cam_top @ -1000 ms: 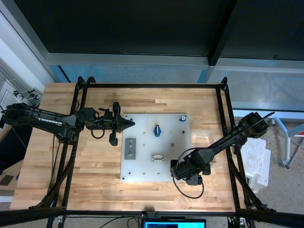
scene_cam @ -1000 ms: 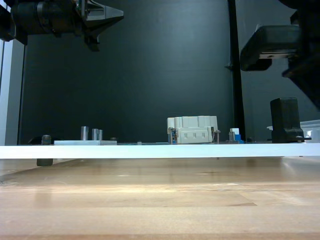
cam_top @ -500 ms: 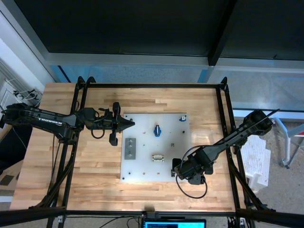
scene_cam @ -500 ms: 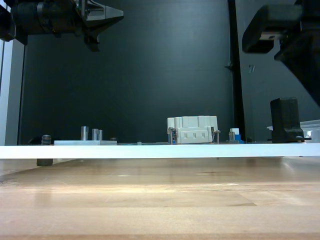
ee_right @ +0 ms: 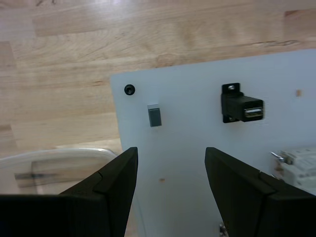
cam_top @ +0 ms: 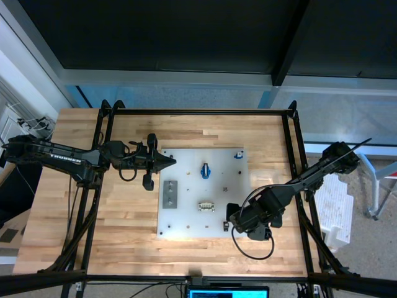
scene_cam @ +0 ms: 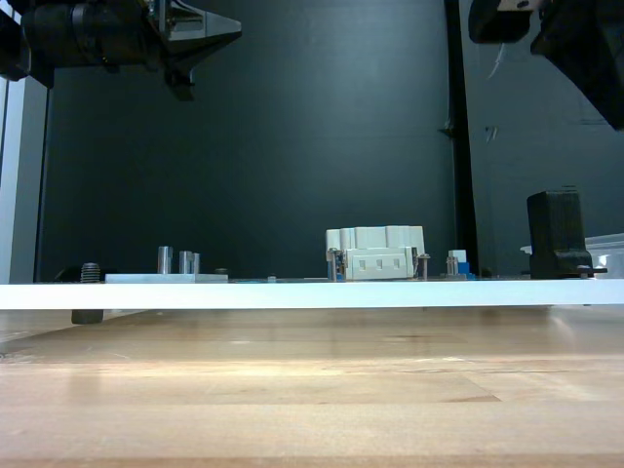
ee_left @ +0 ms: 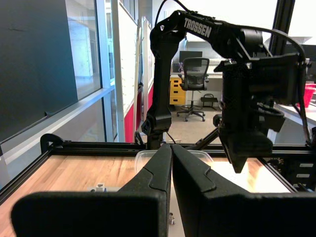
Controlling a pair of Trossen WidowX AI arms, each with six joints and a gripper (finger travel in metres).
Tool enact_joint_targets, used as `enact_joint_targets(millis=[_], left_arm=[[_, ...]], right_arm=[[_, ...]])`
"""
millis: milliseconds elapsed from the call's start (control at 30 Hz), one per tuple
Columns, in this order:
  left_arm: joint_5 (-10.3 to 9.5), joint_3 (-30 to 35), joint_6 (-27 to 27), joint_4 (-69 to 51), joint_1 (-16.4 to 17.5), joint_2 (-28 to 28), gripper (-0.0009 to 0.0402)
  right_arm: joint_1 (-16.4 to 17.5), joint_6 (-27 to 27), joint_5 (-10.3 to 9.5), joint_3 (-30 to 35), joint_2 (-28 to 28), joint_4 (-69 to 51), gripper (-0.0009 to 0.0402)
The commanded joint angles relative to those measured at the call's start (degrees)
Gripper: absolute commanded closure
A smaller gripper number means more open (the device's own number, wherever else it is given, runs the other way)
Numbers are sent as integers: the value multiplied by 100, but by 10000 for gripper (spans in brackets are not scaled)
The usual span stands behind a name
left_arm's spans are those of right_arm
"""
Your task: Pick the 16mm bar and install on taskboard
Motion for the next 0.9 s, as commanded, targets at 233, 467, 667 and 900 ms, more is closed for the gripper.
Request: enact_joint_targets(millis=[233,467,667,900], left_arm=[[2,2,2,2,0,0,393],[2,2,2,2,2,0,393],[2,2,2,2,0,0,393],[2,2,2,2,2,0,393]], right_arm=[[4,22,2,103,-20,-83,206],[13,20,2,101,-20,-87,206],[13,20,0,101,-20,-85,206],[-151,24,-4,87,-308,-42,206]])
